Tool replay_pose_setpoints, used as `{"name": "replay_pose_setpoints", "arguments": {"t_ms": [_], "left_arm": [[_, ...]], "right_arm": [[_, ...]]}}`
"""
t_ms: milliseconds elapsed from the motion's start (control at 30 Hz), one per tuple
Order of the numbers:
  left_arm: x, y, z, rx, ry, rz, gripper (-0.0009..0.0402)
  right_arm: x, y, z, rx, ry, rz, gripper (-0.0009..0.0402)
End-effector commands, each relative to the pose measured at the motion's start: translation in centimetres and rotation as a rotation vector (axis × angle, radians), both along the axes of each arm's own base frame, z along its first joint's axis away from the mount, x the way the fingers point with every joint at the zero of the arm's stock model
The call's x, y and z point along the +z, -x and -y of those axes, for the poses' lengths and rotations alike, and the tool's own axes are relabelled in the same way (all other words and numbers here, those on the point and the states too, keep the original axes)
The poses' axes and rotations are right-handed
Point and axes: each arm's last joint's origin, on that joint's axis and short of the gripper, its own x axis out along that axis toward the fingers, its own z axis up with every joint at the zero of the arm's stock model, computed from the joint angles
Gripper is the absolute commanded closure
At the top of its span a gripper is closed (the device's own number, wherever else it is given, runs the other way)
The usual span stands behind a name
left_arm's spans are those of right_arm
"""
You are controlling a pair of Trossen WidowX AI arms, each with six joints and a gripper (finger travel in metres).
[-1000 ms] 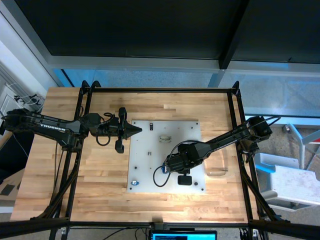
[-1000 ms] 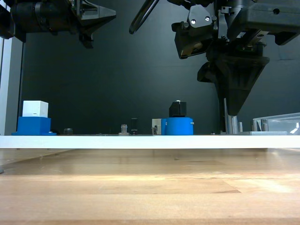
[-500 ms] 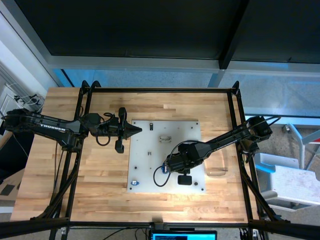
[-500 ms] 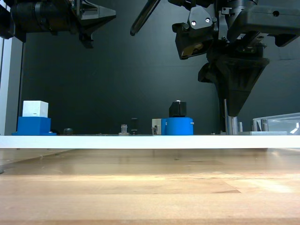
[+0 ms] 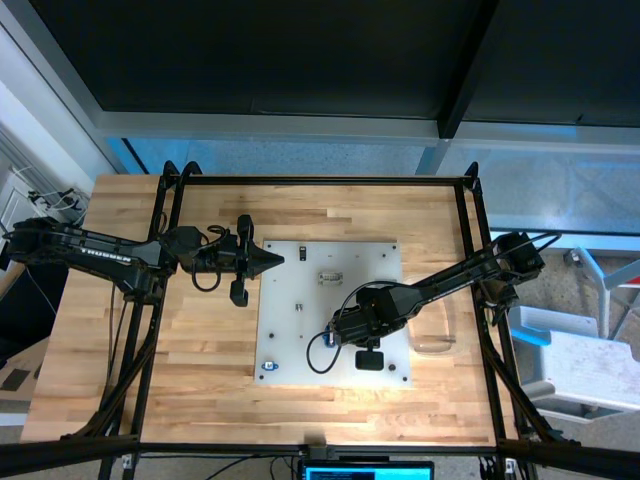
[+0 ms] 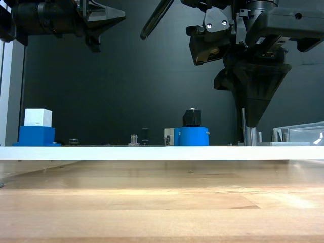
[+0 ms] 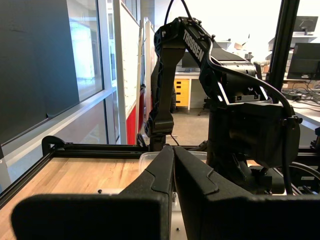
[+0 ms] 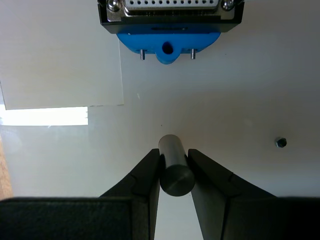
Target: Pick the 16mm cylinder and place it in the taskboard
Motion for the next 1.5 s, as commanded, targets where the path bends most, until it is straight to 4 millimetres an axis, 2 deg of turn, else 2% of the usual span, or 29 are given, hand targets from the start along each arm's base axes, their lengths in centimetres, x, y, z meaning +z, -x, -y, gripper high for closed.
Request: {"name": "replay_pose_setpoints", "arguments": {"t_ms": [33, 900, 1500], "left_arm": [[0.0, 0.0, 0.0, 0.000, 0.000, 0.000, 0.0393], [0.0, 0.0, 0.0, 0.000, 0.000, 0.000, 0.0393], [0.0, 0.0, 0.0, 0.000, 0.000, 0.000, 0.0393]], "right_arm": [[-0.1, -0.1, 0.0, 0.000, -0.002, 0.009, 0.0352], [-1.3, 0.2, 0.1, 0.001, -0.011, 0.011, 0.0348], [-1.3, 0.2, 0.0, -0.005, -0.012, 0.010, 0.0213]]}}
